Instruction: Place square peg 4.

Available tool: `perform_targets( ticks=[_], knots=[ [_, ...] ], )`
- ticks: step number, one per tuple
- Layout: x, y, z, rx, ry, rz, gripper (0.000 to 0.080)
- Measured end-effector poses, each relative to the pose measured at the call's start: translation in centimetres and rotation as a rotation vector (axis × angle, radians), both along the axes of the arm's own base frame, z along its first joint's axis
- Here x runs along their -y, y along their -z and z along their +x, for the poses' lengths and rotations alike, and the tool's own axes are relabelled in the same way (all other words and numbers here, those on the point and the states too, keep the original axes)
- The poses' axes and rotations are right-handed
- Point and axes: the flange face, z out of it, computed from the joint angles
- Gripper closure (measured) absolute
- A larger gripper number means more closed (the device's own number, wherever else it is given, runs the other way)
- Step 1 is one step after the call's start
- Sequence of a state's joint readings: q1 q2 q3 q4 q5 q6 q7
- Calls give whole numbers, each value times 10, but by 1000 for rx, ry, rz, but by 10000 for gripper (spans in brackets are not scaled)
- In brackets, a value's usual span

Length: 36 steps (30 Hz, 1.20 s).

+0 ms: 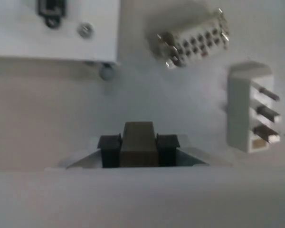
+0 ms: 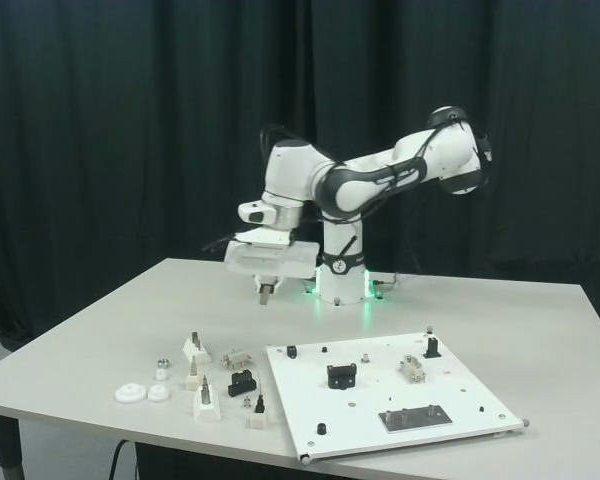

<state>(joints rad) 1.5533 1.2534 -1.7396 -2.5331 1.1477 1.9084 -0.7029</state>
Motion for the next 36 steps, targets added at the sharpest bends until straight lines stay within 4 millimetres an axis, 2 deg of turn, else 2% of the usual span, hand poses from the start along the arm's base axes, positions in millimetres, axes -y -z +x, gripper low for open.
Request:
perform_targets(
  ticks=[19, 28, 36],
  knots=[
    [93, 11, -21, 34, -82, 99, 648],
    [129, 21, -33, 55, -101, 128, 648],
    [153, 33, -38, 64, -109, 147, 648]
  ],
)
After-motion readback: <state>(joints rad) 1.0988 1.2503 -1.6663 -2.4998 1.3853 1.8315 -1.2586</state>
